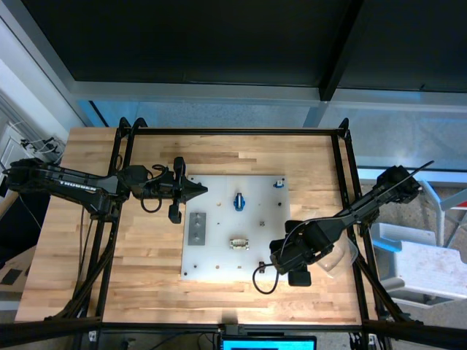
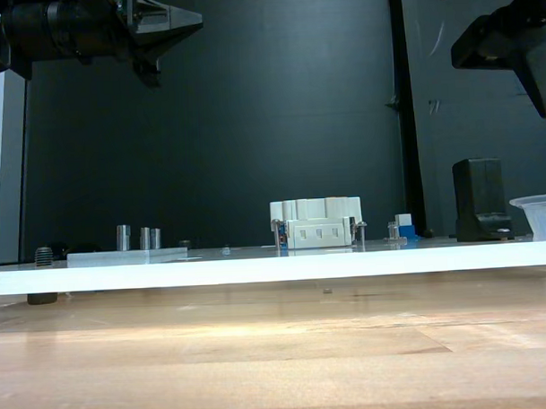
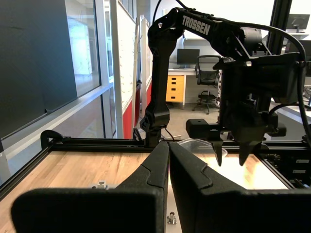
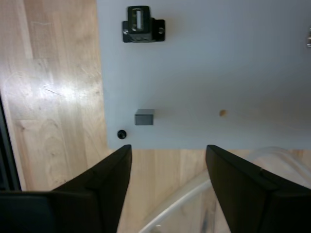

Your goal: Pick the 16mm bar from the taskboard and place it in the container

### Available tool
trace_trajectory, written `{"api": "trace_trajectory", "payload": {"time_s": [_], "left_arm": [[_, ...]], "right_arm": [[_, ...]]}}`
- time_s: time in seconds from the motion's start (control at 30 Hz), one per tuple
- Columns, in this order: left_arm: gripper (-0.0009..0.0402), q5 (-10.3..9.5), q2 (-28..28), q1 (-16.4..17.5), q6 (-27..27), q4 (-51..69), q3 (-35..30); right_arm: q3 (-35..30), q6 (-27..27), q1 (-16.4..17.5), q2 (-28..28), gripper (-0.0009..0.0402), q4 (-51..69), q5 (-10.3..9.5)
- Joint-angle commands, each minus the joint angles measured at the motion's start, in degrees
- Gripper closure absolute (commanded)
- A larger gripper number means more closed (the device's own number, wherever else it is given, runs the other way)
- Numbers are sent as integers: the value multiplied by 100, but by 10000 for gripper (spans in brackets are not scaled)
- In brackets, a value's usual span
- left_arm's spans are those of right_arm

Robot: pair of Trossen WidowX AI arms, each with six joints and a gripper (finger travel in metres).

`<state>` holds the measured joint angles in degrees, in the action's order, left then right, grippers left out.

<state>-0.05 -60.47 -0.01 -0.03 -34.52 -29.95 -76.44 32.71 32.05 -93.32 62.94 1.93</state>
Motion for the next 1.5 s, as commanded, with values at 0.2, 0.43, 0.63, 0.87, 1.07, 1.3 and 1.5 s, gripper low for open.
{"api": "trace_trajectory", "payload": {"time_s": [0.2, 0.43, 0.63, 0.87, 1.07, 1.3, 1.5], "left_arm": [[393, 2, -2, 2, 2, -2, 0], [393, 2, -2, 2, 2, -2, 0], [393, 2, -2, 0, 2, -2, 0], [393, 2, -2, 2, 2, -2, 0], [393, 2, -2, 2, 2, -2, 0], [393, 2, -2, 2, 2, -2, 0], [393, 2, -2, 0, 2, -2, 0]], "right_arm": [[2, -9, 76, -203, 137, -133, 17], [4, -4, 160, -361, 137, -328, 66], [76, -9, 170, -461, 137, -396, 109], [245, 9, 184, -483, 137, -619, 109], [439, 24, 197, -483, 137, -833, 109], [699, 118, 216, -483, 142, -1154, 109], [743, 83, 245, -586, 152, -1276, 153]]}}
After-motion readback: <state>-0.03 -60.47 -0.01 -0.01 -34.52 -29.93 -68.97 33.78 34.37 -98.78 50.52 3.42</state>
